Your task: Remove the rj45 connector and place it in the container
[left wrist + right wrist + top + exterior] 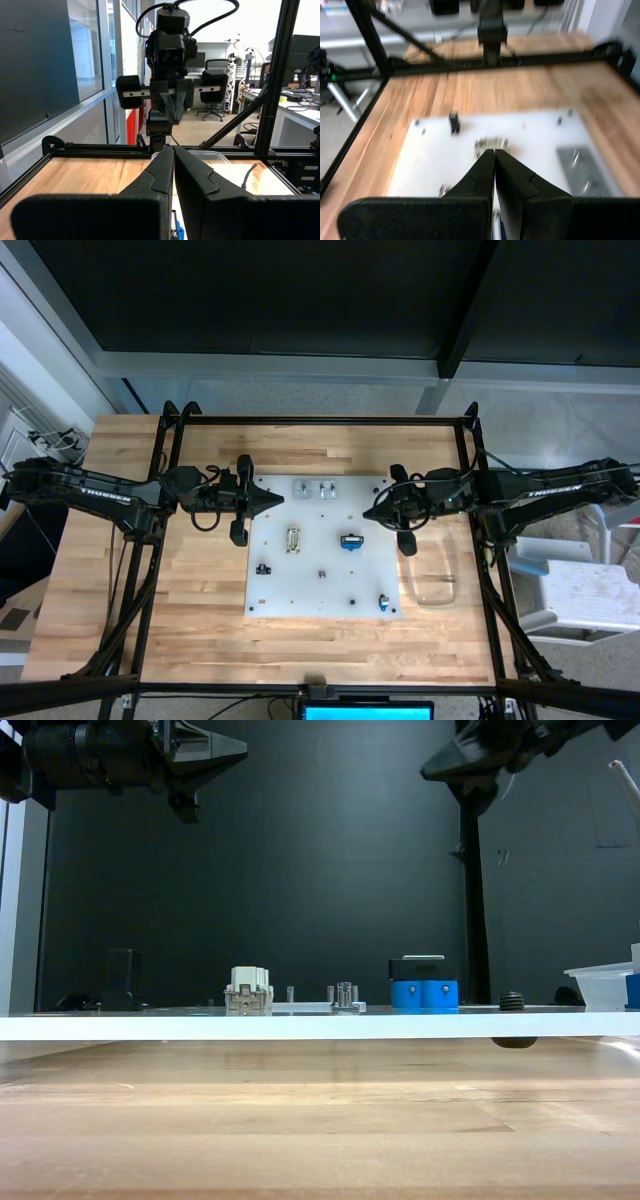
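On the white board (300, 590) a black plug in a blue holder (350, 541) stands right of centre; I take it for the rj45 connector (423, 985). The clear container (437, 578) lies on the wood just right of the board, and its rim (600, 982) shows at the low view's far right. My left gripper (280, 500) hovers high over the board's left rear edge, shut and holding nothing (173, 150). My right gripper (368, 512) hovers high over the board's right rear part, also shut and holding nothing (495, 151). Both tips (240, 752) (428, 767) hang well above the parts.
A beige multi-pin connector (292, 540) sits left of centre on the board, with two metal fittings (313, 488) at the back. Small black parts (263, 568) and a small blue part (384, 602) lie toward the front. A black frame (320, 421) rings the table.
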